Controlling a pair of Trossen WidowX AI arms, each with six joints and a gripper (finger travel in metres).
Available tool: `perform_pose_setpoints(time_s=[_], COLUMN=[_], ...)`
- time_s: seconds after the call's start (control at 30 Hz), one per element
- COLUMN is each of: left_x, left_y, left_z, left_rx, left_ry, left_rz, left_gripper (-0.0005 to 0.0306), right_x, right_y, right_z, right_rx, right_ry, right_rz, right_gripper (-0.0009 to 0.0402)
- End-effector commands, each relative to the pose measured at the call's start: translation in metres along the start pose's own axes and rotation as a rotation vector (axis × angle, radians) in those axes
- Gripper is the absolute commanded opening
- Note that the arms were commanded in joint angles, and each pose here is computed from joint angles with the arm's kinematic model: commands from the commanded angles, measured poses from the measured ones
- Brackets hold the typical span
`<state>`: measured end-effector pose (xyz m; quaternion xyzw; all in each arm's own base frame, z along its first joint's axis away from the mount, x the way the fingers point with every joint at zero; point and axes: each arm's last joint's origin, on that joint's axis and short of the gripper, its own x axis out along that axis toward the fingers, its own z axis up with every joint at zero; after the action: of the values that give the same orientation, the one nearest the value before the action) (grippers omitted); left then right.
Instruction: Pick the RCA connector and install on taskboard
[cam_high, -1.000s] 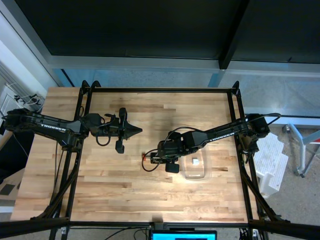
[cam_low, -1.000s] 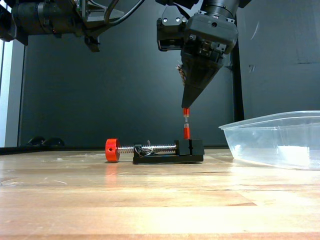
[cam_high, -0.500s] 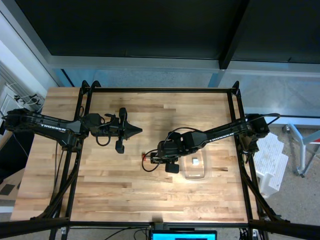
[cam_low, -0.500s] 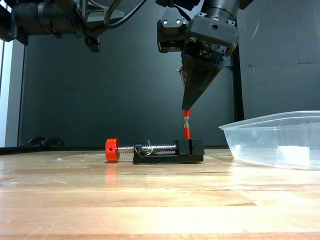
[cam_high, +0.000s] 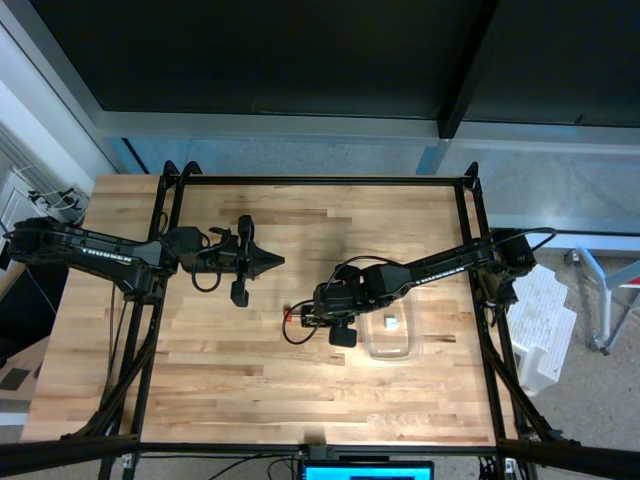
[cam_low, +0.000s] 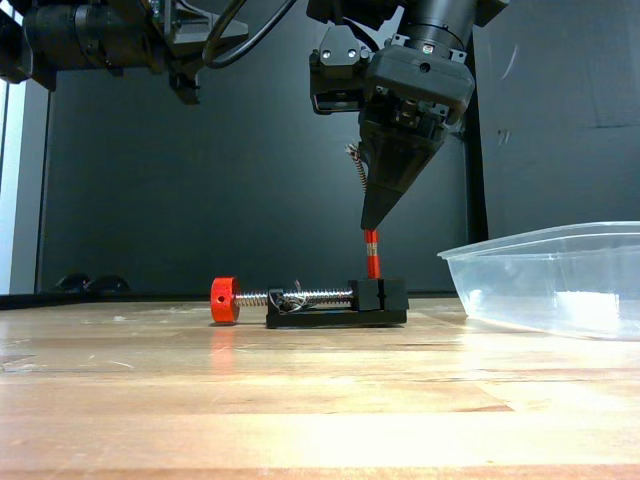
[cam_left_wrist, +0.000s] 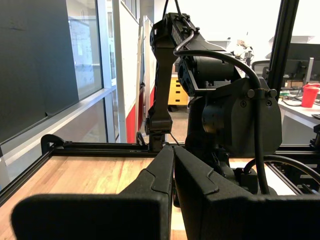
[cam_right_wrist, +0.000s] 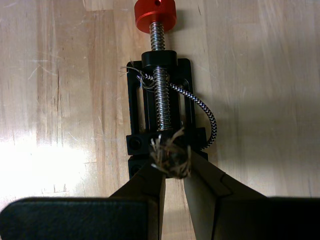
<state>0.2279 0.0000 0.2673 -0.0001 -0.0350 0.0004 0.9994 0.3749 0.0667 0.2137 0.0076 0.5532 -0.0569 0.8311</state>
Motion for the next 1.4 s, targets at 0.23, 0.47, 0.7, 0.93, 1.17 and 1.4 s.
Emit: perform_pose_setpoints(time_s=[0.23,0.47,0.7,0.93,1.17,1.4], left_x=[0.000,0.000,0.000,0.000,0.000,0.000], left_y=[0.000,0.000,0.000,0.000,0.000,0.000], left_z=[0.000,0.000,0.000,0.000,0.000,0.000], left_rx=[0.000,0.000,0.000,0.000,0.000,0.000], left_ry=[0.000,0.000,0.000,0.000,0.000,0.000], left_rz=[0.000,0.000,0.000,0.000,0.000,0.000], left_gripper=[0.0000,0.0000,0.0000,0.0000,0.0000,0.0000], right_x=[0.011,0.012,0.009,0.008,0.002,-0.013], right_y=[-0.001,-0.001,-0.001,-0.002,-0.002,-0.005], right_z=[-0.008,-0.009,-0.007,-0.007,-0.007,-0.008], right_rx=[0.000,0.002,0.000,-0.003,-0.002,0.000], right_ry=[0.007,0.005,-0.004,-0.005,-0.013,-0.025], right_rz=[-0.002,-0.002,0.004,0.004,0.006,0.009], right_gripper=[0.0002,0.0002,0.0004,0.0044,0.0098,0.0152])
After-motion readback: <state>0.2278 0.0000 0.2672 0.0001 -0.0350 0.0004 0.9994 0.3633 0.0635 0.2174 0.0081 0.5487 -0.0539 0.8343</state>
